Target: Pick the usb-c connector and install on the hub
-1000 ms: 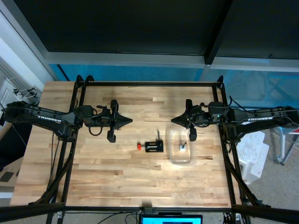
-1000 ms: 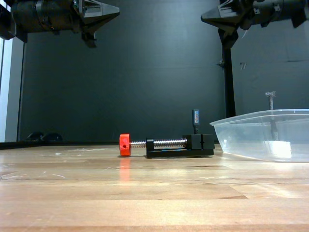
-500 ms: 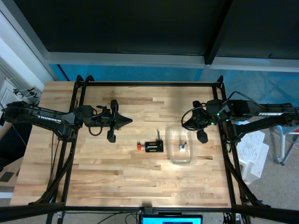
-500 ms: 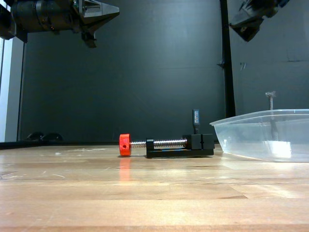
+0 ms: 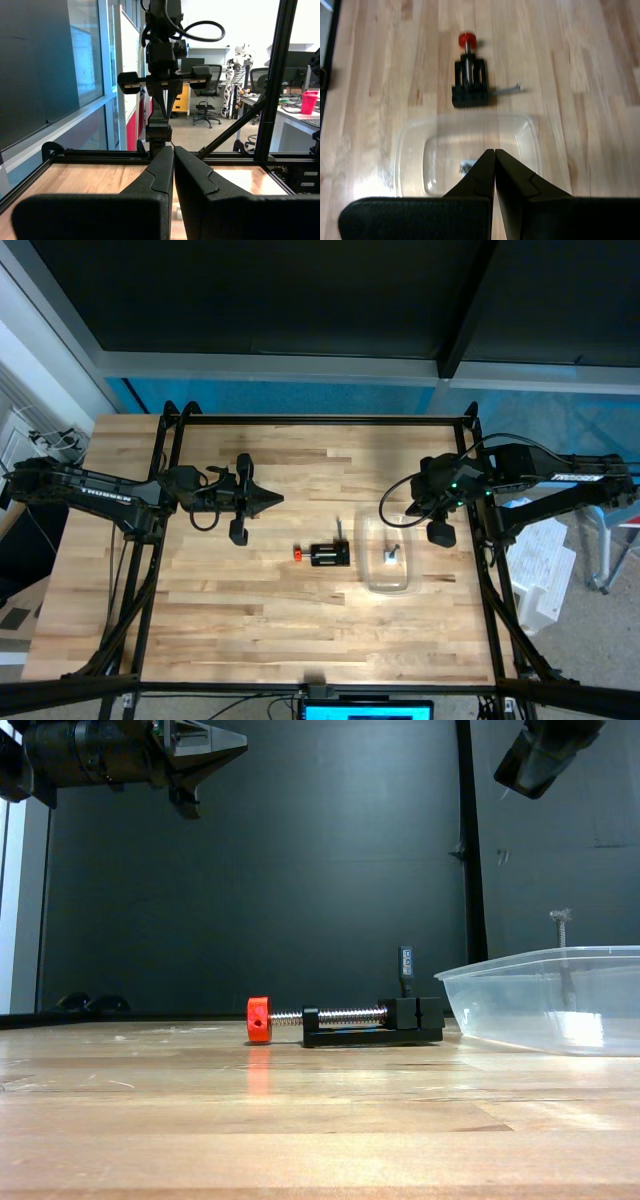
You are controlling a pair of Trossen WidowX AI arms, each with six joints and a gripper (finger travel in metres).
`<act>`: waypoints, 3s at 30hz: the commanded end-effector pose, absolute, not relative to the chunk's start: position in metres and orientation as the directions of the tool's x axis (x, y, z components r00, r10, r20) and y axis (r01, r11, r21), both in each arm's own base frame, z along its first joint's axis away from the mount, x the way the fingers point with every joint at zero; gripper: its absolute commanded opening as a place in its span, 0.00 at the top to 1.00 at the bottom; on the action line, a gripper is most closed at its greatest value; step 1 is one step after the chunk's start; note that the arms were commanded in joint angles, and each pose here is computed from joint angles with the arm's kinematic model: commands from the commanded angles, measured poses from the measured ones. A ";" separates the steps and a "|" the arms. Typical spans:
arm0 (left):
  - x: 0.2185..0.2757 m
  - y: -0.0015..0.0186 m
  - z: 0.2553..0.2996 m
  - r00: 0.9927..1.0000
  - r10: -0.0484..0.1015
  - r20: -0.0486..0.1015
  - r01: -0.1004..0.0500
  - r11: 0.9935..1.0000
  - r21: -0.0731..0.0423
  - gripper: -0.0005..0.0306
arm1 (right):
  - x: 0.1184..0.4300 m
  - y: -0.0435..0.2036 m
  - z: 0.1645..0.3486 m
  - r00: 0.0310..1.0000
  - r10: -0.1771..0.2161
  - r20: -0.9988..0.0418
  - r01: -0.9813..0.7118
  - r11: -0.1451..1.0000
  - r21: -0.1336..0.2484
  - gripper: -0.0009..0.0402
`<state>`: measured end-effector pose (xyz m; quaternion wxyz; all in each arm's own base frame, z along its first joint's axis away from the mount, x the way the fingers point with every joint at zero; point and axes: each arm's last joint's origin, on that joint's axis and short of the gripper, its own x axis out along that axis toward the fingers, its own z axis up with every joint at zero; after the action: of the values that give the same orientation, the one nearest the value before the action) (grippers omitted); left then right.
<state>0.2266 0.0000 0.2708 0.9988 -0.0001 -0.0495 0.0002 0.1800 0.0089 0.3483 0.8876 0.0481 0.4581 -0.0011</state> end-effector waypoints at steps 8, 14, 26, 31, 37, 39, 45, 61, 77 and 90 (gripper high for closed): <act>0.2266 0.0000 0.2708 0.995 0.000 0.099 0.000 1.000 0.000 0.98 | 0.183 0.013 0.334 0.435 -0.002 -0.901 0.073 0.997 0.033 0.98; 0.2266 0.0000 0.2708 0.995 0.000 0.100 0.000 1.000 0.000 0.98 | 0.188 0.014 0.328 0.391 -0.004 -0.920 0.069 0.997 0.025 0.98; 0.2266 0.0000 0.2708 0.995 0.000 0.099 0.000 1.000 0.000 0.98 | 0.200 0.015 0.317 0.332 -0.007 -0.943 0.046 0.999 0.008 0.96; 0.2266 0.0000 0.2708 0.995 0.000 0.099 0.000 1.000 0.000 0.98 | 0.208 0.016 0.310 0.294 -0.012 -0.956 0.039 0.999 0.000 0.90; 0.2266 0.0000 0.2708 0.995 0.000 0.099 0.000 1.000 0.000 0.98 | 0.216 0.017 0.303 0.257 -0.016 -0.966 0.018 1.000 -0.011 0.81; 0.2266 0.0000 0.2708 0.995 0.000 0.099 0.000 1.000 0.000 0.98 | 0.218 0.018 0.301 0.247 -0.017 -0.969 0.015 1.000 -0.013 0.79; 0.2266 0.0000 0.2708 0.995 0.000 0.099 0.000 1.000 0.000 0.98 | 0.217 0.017 0.299 0.240 -0.042 -0.970 0.011 0.999 -0.040 0.70; 0.2266 0.0000 0.2708 0.995 0.000 0.099 0.000 1.000 0.000 0.98 | 0.217 0.019 0.261 0.214 -0.042 -0.976 0.006 0.999 -0.041 0.55; 0.2266 0.0000 0.2708 0.995 0.000 0.099 0.000 1.000 0.000 0.98 | 0.216 0.021 0.239 0.210 -0.039 -0.977 -0.004 0.999 -0.040 0.54; 0.2266 0.0000 0.2708 0.995 0.000 0.099 0.000 1.000 0.000 0.98 | 0.213 0.026 0.223 0.209 -0.034 -0.977 -0.022 0.999 -0.040 0.54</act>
<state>0.2265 0.0000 0.2709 0.9988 -0.0001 -0.0497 0.0000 0.2132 0.0257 0.2239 0.7775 -0.0219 0.6285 -0.0041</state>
